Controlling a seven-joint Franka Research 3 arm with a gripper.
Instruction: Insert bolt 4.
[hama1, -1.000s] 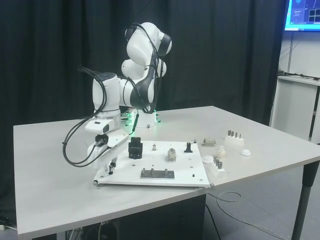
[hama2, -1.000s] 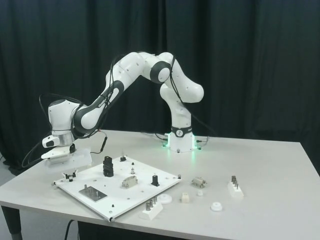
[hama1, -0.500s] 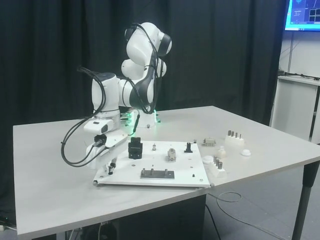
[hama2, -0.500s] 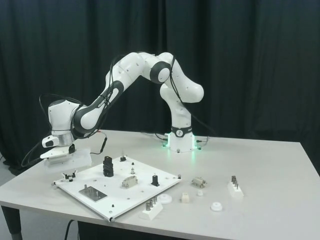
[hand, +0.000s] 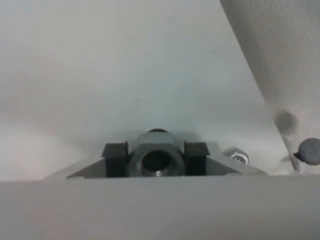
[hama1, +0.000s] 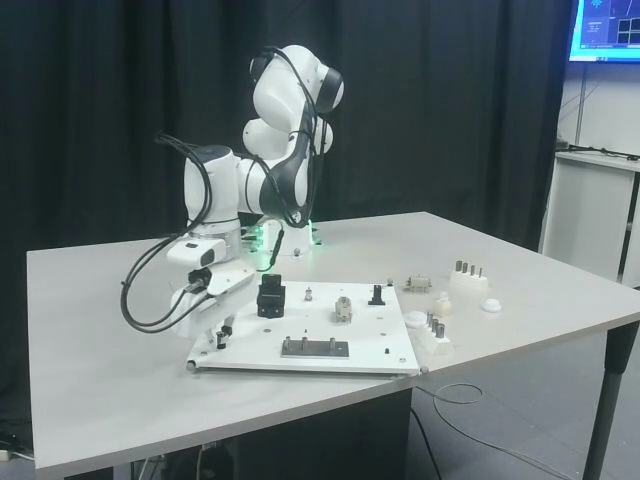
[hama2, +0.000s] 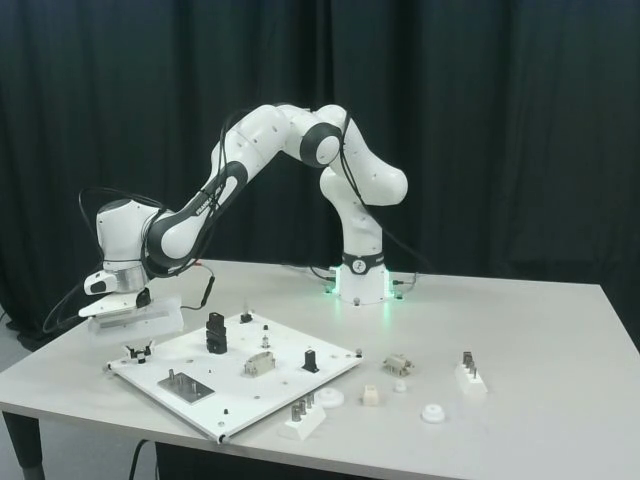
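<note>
Risen slightly: claw (hama2: 135, 352) | grip state: cannot tell | above white board (hama2: 290, 382) corner

I see the white arm (hama2: 262, 150) reaching out from its base (hama2: 362, 283) to the corner of the white board (hama2: 232, 372) on the grey counter (hama2: 520, 360). Its hand (hama2: 135, 345) hangs low over that corner. Small white holders (hama2: 470, 375) sit well apart, beside the board.

Two distant room views share the arm (hama1: 270, 150); wrist view close.
</note>
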